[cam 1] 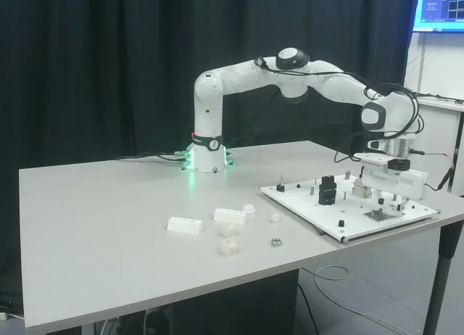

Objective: Remove large gear.

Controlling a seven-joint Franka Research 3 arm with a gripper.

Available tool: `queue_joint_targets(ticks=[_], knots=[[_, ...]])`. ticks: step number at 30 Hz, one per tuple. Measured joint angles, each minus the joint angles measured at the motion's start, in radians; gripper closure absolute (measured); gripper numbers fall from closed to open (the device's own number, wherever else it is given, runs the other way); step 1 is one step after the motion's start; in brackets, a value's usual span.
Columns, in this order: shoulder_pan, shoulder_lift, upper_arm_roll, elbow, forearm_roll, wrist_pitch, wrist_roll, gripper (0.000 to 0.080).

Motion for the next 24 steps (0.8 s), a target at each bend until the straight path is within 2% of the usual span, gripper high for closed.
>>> queue_joint_targets(ticks=[4, 5, 24], knots=[[-0.003, 0.001, 0.003, 0.001, 0.000, 0.017, 0.000, 0.0204], [-0.003, 0.001, 0.003, 0.001, 0.000, 0.017, 0.001, 0.0345], [-0.009, 0.001, 0.003, 0.009, -0.001, 0.011, 0.006, 0.0345]])
